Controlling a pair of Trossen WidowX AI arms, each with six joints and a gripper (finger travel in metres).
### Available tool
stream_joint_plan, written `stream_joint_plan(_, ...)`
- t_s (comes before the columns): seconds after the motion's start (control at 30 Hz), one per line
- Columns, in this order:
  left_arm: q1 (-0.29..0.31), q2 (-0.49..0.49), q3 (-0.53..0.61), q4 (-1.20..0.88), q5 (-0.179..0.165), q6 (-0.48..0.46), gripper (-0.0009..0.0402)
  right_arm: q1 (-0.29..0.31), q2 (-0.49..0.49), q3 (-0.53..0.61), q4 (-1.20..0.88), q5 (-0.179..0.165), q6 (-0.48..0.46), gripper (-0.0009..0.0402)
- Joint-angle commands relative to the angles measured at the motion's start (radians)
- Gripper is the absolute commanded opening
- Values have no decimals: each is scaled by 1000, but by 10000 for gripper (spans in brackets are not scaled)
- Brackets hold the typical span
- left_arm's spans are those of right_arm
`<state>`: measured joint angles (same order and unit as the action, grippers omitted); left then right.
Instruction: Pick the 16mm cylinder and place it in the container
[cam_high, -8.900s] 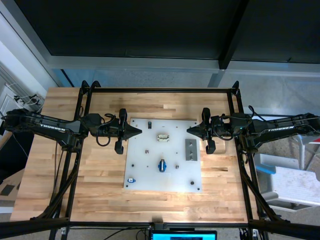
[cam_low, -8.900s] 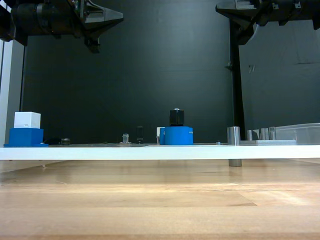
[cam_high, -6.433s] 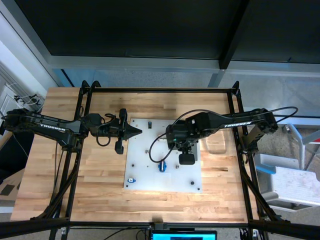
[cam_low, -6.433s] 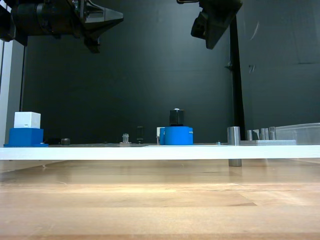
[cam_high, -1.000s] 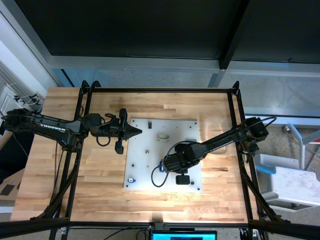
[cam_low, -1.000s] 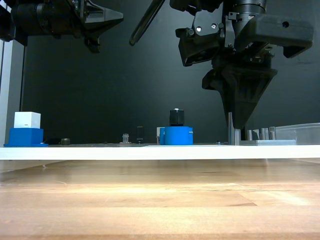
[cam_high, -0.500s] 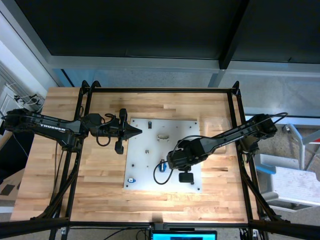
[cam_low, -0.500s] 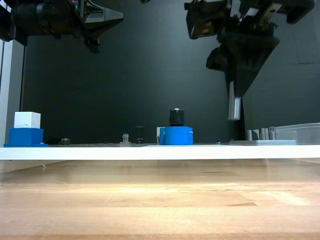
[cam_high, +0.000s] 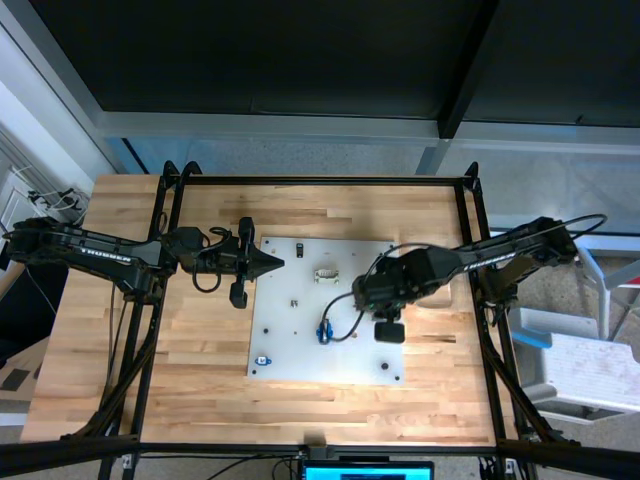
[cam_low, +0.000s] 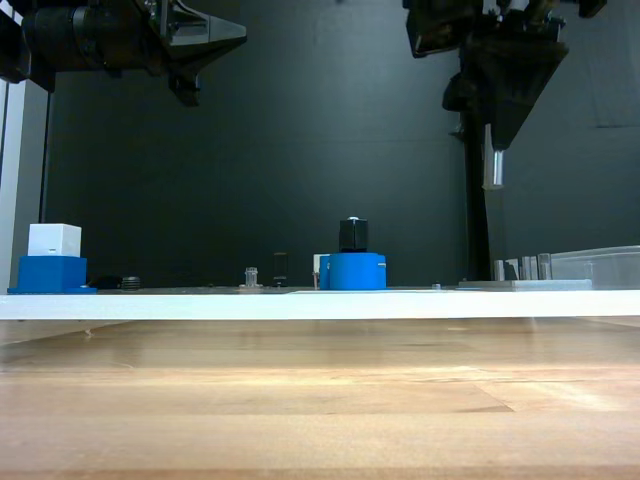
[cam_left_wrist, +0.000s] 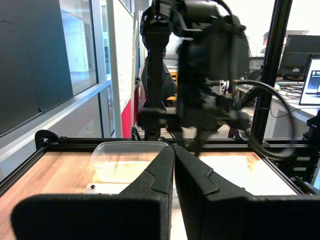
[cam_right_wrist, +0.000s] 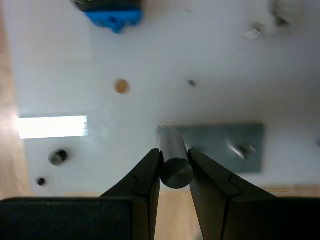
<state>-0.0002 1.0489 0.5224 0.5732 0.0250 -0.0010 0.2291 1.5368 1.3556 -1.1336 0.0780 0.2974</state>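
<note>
Right claw (cam_low: 492, 148) holds 16mm cylinder (cam_low: 493, 170) higher over board (cam_high: 290, 345), left claw (cam_high: 281, 263) closed alongside, TROSSEN-branded

The wooden table (cam_high: 190, 390) carried a white task board (cam_high: 285, 340) near its middle. The container (cam_low: 600, 265) sat on the wood just beside the board's right edge.

You see the right gripper (cam_right_wrist: 174, 153) pinching the metal peg (cam_right_wrist: 176, 169), with the white board (cam_right_wrist: 150, 45) and a grey plate (cam_right_wrist: 225, 145) beyond.
</note>
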Motion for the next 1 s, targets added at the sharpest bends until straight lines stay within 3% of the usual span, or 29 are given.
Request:
stream_joint_plan(0.03,0,0,0,0,0,0,0,-34,-58,-41,-23,0,-14,12)
stream_joint_plan(0.47,0,0,0,0,0,0,0,-232,-274,-262,-34,-1,-29,12)
stream_joint_plan(0.73,0,0,0,0,0,0,0,-366,-346,-367,-31,9,-55,12)
stream_joint_plan(0.87,0,0,0,0,0,0,0,-424,-349,-395,-26,12,-10,11)
stream_joint_plan(1.0,0,0,0,0,0,0,0,-463,-349,-431,13,66,70,11)
